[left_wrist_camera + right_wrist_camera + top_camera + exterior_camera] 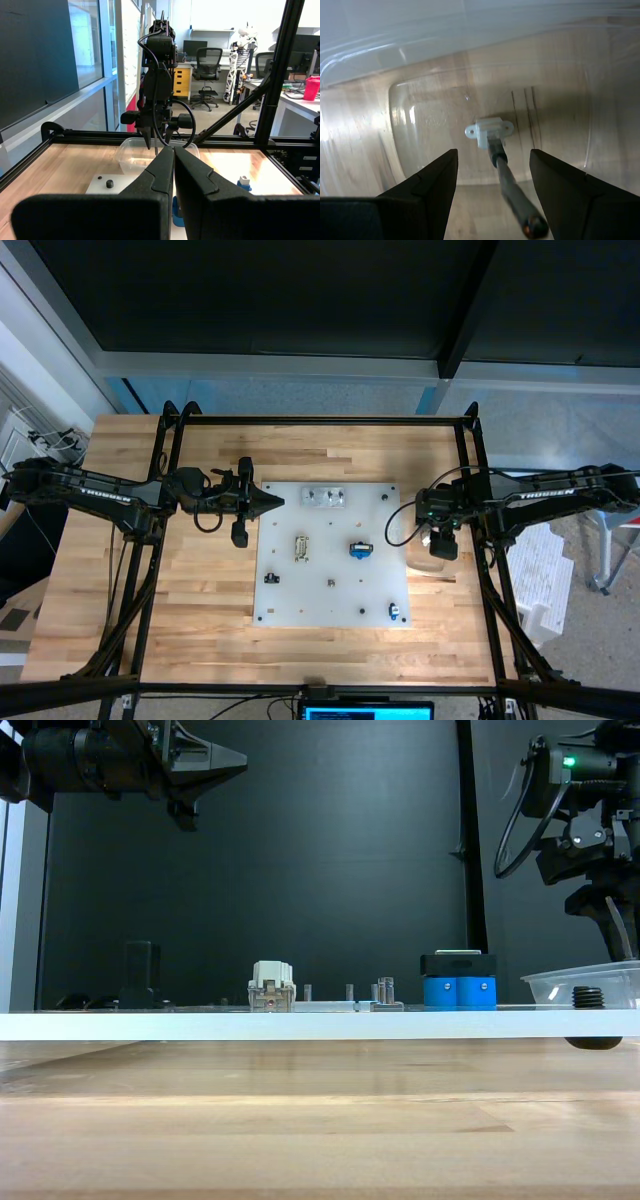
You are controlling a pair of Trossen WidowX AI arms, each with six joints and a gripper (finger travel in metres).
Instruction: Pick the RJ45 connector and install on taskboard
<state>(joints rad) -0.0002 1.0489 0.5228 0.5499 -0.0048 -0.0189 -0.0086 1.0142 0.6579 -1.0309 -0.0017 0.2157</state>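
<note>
Pale wooden table, white taskboard flat on it, clear tray just beside the board

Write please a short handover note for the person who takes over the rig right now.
Left gripper: shut, empty, raised high near the board's left edge.
Right gripper: open, poised above the clear tray by the board's right edge.
Connector: lies loose in the tray, below the open gripper, not gripped.
Done: nothing picked or installed yet.
Left to do: grasp the connector, carry it to the board, plug it in.
</note>
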